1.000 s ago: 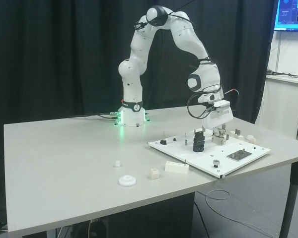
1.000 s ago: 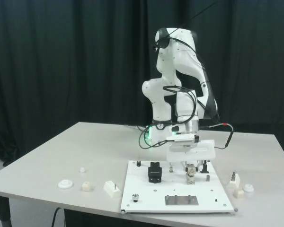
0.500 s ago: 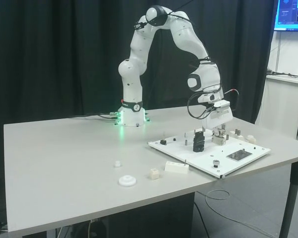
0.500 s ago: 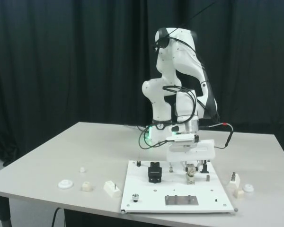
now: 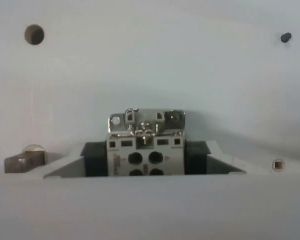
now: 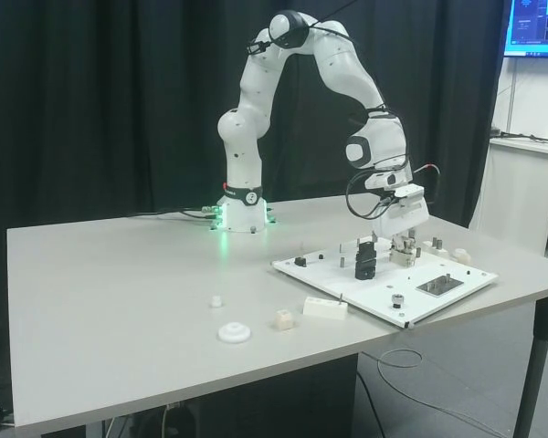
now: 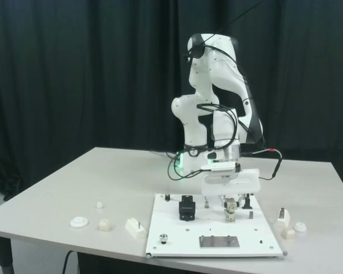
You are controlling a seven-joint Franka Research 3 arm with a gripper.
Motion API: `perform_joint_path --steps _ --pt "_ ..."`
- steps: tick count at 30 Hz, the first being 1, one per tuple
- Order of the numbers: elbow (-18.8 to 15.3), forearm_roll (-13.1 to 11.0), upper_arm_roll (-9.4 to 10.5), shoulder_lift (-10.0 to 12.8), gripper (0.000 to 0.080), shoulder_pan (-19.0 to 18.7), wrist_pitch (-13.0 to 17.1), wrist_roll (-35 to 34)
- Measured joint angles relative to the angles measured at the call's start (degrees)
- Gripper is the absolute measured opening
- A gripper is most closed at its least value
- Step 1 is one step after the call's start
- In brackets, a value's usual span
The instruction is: Insert waterproof.
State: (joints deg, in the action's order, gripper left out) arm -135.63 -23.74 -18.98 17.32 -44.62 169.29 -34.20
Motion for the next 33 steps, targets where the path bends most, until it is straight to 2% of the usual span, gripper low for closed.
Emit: perform_joint_path --steps 14,33 --pt "0.17 0.04 -0.16 0.08 0.032 0.15 -0.36 0.53" --pt "0.43 0.07 -0.09 -0.35 0.032 -0.03 -2.35 0.67"
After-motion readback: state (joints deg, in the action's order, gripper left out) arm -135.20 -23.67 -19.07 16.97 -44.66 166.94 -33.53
